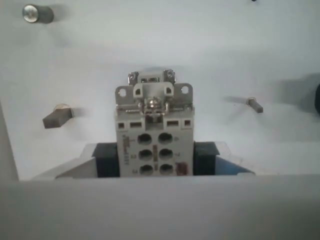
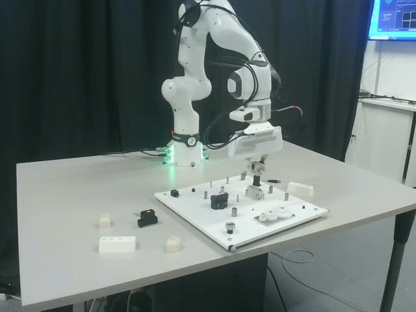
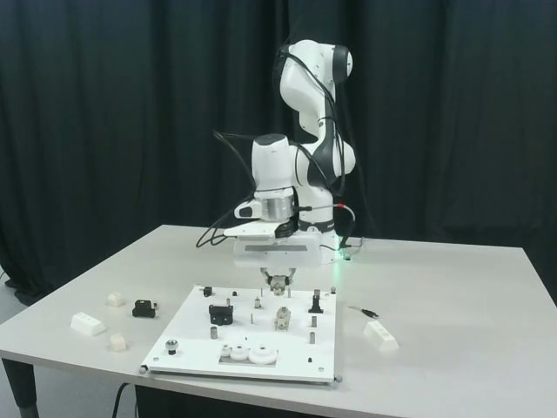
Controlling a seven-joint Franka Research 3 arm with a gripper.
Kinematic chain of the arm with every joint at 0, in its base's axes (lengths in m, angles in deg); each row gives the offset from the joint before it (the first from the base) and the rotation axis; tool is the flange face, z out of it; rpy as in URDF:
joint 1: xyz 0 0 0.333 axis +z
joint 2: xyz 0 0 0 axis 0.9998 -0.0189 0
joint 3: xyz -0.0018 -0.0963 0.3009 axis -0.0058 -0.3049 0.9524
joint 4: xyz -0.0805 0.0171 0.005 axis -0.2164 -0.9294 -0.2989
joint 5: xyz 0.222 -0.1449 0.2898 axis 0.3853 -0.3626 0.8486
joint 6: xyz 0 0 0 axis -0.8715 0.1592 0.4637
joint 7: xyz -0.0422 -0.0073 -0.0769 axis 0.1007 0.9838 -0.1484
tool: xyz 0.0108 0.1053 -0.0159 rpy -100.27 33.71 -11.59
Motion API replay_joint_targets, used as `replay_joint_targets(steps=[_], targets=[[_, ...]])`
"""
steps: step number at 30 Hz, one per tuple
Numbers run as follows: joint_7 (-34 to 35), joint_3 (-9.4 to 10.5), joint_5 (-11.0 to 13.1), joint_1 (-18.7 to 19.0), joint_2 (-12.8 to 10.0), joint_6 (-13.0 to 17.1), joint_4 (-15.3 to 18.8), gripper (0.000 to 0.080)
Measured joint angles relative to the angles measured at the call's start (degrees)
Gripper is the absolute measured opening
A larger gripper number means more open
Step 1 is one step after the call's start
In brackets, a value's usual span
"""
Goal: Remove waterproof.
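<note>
While its gripper (image 1: 156,165) clamps the grey connector (image 1: 154,131), numbers beside six holes stay unreadable.

arm (image 3: 300,165) over white board (image 3: 287,357) | tool (image 3: 278,281) above connector (image 3: 283,319)

In the wrist view the lower part of the grey connector block (image 1: 154,137) is cut off by the blurred grey body of the claw across the foreground, and its printed markings are too small to read — a black object (image 1: 317,97) is clipped by the picture's edge. In both room views the small parts on the white board (image 2: 195,205) are too small to identify, and the counter (image 3: 461,348) runs past the frame.
</note>
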Motion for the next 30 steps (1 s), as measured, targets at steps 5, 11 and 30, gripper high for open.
replay_joint_targets(steps=[5,11,30], targets=[[0.0,-0.13,-0.08,0.0,0.15,-0.1,0.0,0.0311],[0.0,-0.25,-0.15,0.0,0.15,-0.1,0.0,0.0311],[0.06,-1.99,-1.44,0.0,0.14,-0.1,0.0,0.0311]])
